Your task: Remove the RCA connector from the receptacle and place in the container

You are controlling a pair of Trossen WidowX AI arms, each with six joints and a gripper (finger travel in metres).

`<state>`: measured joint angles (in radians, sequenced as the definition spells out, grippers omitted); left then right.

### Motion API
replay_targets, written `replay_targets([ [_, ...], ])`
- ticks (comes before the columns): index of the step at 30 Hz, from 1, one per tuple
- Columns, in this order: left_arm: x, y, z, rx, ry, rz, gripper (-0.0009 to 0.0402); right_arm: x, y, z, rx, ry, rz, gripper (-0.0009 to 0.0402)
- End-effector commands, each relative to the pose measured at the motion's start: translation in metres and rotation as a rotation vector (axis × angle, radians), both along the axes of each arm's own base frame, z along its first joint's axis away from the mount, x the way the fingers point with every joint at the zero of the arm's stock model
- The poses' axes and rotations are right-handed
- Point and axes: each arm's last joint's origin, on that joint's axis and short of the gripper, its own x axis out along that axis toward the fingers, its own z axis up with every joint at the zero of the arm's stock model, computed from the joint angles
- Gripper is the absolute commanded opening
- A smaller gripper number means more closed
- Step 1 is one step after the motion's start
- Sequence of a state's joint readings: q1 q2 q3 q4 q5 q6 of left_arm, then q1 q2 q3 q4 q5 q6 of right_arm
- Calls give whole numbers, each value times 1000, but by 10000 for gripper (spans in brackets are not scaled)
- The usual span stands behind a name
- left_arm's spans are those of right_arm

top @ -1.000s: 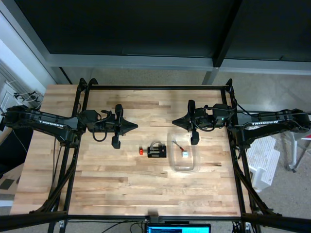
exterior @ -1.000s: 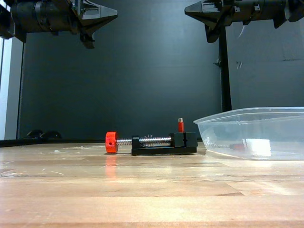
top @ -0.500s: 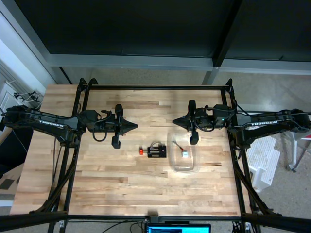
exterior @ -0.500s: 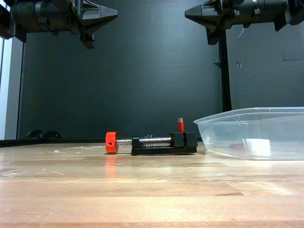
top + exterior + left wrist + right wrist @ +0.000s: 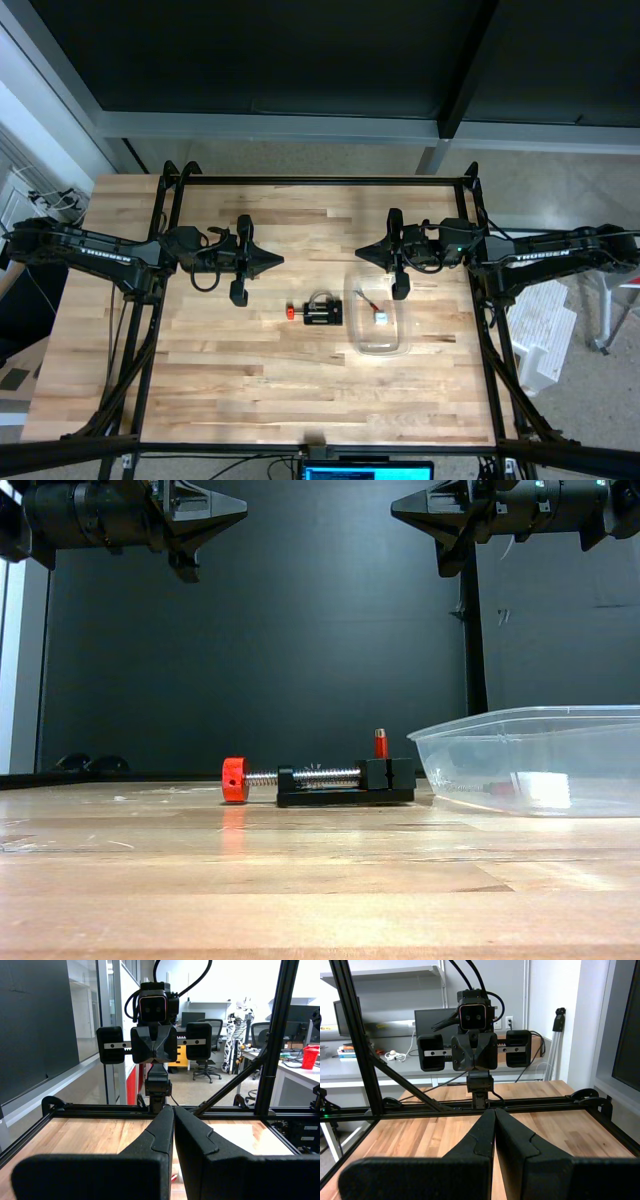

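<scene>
Hanging high over the wooden table (image 5: 250,400), your left gripper (image 5: 272,260) and right gripper (image 5: 363,252) point at each other across the middle of the board, well apart and touching nothing. Both pincers are clenched on empty air. The left wrist view shows its two black fingers (image 5: 161,1132) pressed flat together with nothing between them, and the right wrist view shows the same of its fingers (image 5: 481,1135). From table height, both tips sit far above everything on the wood, the left gripper (image 5: 240,514) over open table and the right gripper (image 5: 397,508) above the block's right end.

Below them, the RCA connector (image 5: 367,299) lies inside the container (image 5: 380,349), in the half of the tub farther from the near edge. Its red body and thin dark pin rest on the clear floor. A small white cube (image 5: 382,317) sits just beside it in the same tub. In the low view the connector (image 5: 498,789) shows only as a red smear through the container's clear wall (image 5: 600,750), next to the cube (image 5: 545,788).

The receptacle (image 5: 322,313) sits on the table just to the left of the tub, apart from it. Its red end cap (image 5: 291,312) points toward your left arm, and its pale wire loop (image 5: 320,297) arches on the far side. A short red stub (image 5: 380,743) stands upright at the block's right end; you cannot tell from here what it is.
</scene>
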<state>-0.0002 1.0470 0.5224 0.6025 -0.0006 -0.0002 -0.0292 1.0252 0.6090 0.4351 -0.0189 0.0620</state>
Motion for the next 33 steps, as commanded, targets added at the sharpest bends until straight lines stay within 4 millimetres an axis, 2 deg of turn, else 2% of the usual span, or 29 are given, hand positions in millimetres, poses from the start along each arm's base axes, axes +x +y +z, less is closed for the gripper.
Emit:
replay_targets([
  [1,0,0,0,0,0,0,0,0,0,0,1,-1,2,0],
  [33,0,0,0,0,0,0,0,0,1,-1,1,13,3,0],
])
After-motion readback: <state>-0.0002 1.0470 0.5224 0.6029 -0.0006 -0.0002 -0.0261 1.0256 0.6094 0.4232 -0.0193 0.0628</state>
